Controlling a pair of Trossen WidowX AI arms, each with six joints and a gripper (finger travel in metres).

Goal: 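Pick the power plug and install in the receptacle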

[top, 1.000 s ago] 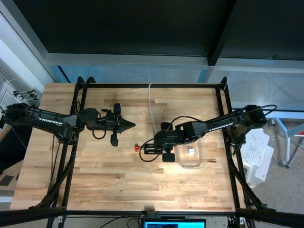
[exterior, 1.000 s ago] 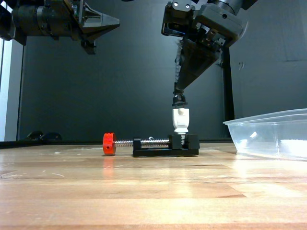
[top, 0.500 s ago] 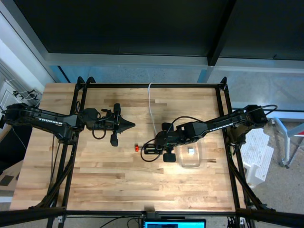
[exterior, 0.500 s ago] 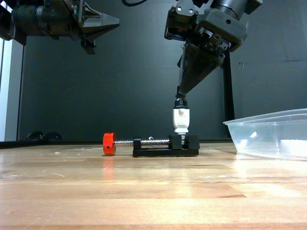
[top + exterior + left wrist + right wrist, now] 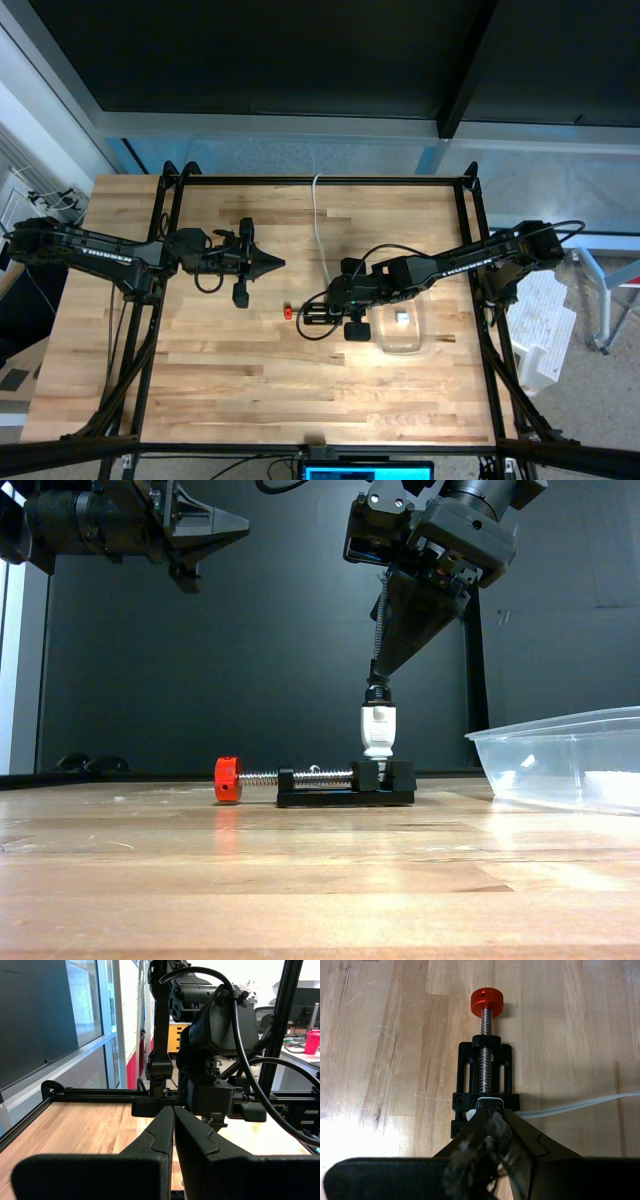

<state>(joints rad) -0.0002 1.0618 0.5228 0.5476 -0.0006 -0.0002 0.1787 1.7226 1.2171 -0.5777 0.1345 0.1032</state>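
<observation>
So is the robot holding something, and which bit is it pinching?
Yes: the right gripper pinches the tiny black power plug by its top end, directly over the white receptacle. The left gripper, up high, is shut on nothing.

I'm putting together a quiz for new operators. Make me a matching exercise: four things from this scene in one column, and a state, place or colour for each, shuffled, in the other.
Things:
1. left gripper
2. right gripper
3. receptacle
4. knob

States:
a. held upright in the black vise
b. orange-red
c. shut, parked high, holding nothing
d. shut on the power plug

Pairs: 1-c, 2-d, 3-a, 4-b
</observation>
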